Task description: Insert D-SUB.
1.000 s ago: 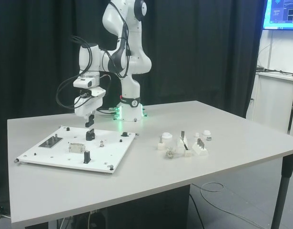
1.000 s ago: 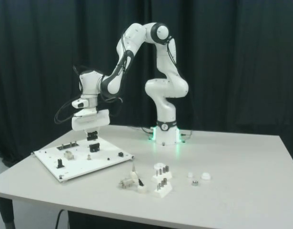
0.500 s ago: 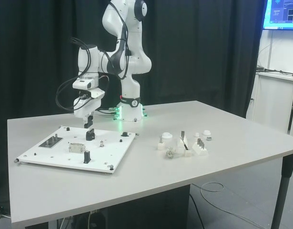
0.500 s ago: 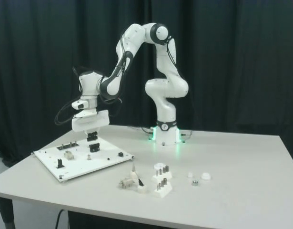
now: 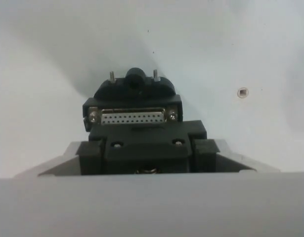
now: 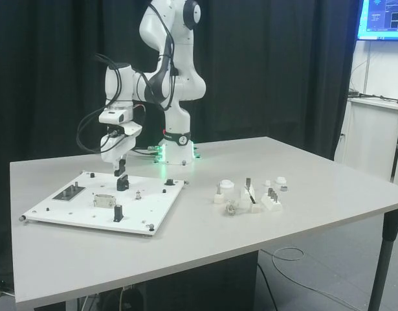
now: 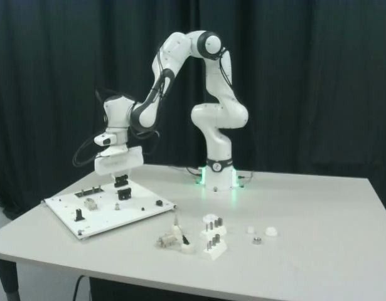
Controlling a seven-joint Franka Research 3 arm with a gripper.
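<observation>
The D-SUB plug [image 5: 142,148] is a black block-shaped connector shell with two small screws on its upper face. It sits pinched between the two black fingers [image 5: 90,157] of the gripper [image 5: 144,158], one pad against each side of the shell. Just beyond it in the wrist view lies the D-SUB socket [image 5: 133,116], a grey face with two rows of small pin holes, a screw at each end, set in a black holder with a rounded knob and two thin pins behind it.

In the room views the plug hangs in the gripper [image 6: 121,170] slightly above the socket holder [image 6: 123,183], which stands on the white board [image 6: 88,210], near the board's edge closest to the robot base. The one white board lies flat on the grey table [image 6: 205,253] and carries several small black and grey fixtures.

Well apart from the board, toward the middle of the table, sits one cluster of small white parts [image 6: 250,194]. One white arm [image 7: 180,69] reaches over from its base [image 7: 219,172], where a green light glows.
</observation>
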